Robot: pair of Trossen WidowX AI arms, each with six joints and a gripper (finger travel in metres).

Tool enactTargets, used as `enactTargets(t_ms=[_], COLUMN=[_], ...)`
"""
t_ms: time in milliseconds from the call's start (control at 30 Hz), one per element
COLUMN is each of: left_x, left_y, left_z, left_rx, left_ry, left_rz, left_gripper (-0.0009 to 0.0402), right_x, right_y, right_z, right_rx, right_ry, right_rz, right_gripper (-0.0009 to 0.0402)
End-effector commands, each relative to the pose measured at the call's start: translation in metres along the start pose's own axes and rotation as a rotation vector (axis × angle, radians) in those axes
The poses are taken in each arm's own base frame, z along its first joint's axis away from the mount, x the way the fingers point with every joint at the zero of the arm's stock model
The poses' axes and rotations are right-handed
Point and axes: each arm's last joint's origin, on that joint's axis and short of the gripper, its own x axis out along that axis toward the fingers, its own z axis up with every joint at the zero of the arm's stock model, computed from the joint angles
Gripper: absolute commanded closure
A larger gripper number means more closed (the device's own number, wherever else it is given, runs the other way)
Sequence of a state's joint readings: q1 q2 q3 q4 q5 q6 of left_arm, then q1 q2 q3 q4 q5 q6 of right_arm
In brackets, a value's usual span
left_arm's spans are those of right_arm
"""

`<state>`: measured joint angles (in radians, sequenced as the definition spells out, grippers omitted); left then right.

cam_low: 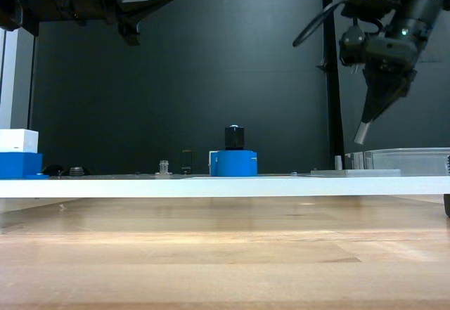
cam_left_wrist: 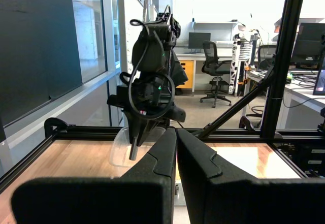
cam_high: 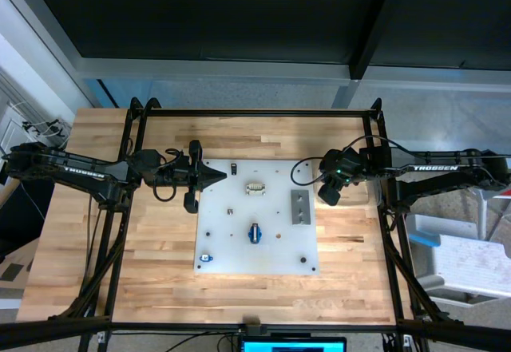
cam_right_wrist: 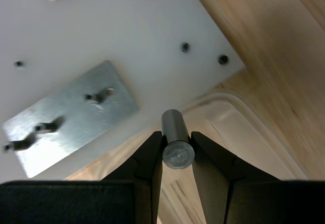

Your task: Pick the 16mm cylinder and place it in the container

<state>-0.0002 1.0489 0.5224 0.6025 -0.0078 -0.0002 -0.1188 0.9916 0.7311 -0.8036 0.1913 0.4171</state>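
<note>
Hanging in the air, item one: 16mm cylinder (cam_right_wrist: pixel 176 141), short grey metal peg, clamped near its upper end between the two fingers of the right gripper (cam_right_wrist: pixel 175 150), its lower end sticking out free below the fingertips. The low view shows the peg tilted and clear of every surface.

Item two: right gripper, closed on the peg and pointing down and slightly inward, at the right edge of the white task board (cam_high: pixel 255 266).

Item three: container (cam_low: pixel 411 157), a clear shallow tray on the table (cam_high: pixel 160 232) just beside the board's right edge. The peg's tip stands above the tray's board-side end, by the rim, apart from it. The tray's inside, as far as visible, holds nothing.

Item four: neighbours. A grey plate (cam_right_wrist: pixel 71 107) with small studs lies on the board just beside the tray. A blue holder (cam_low: pixel 233 163) carrying a black knob (cam_low: pixel 234 138) sits near the board's middle, well apart.

Item five: left gripper (cam_high: pixel 219 175), fingers closed together on nothing, held high and level at the board's left edge, taking no part.

Status, as a judgement: the pick is done and the carry is nearly done. Left to do: shift a little further over the tray's open middle, lower, and release.
</note>
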Motion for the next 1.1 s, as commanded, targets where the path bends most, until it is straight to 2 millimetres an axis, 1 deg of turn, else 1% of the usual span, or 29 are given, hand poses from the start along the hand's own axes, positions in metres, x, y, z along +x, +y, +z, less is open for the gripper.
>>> enactTargets(t_ms=[33,333,433,733,867,1100], left_x=[0.000,0.000,0.000,0.000,0.000,0.000], left_y=[0.000,0.000,0.000,0.000,0.000,0.000], left_z=[0.000,0.000,0.000,0.000,0.000,0.000], left_rx=[0.000,0.000,0.000,0.000,0.000,0.000], left_ry=[0.000,0.000,0.000,0.000,0.000,0.000], left_rz=[0.000,0.000,0.000,0.000,0.000,0.000], left_gripper=[0.0393,0.0393,0.0393,0.0393,0.0393,0.0393], right_x=[0.004,0.016,0.021,0.033,0.036,0.036], right_y=[-0.006,-0.019,-0.023,-0.023,-0.024,-0.025], right_z=[-0.005,-0.018,-0.022,-0.027,-0.030,-0.030], right_rx=[0.024,0.144,0.156,0.218,0.216,0.215], right_ry=[-0.004,0.014,0.029,-0.014,-0.003,-0.023], right_rz=[-0.010,-0.051,-0.068,-0.049,-0.055,-0.100], right_gripper=[0.0380,0.0380,0.0380,0.0378,0.0369,0.0344])
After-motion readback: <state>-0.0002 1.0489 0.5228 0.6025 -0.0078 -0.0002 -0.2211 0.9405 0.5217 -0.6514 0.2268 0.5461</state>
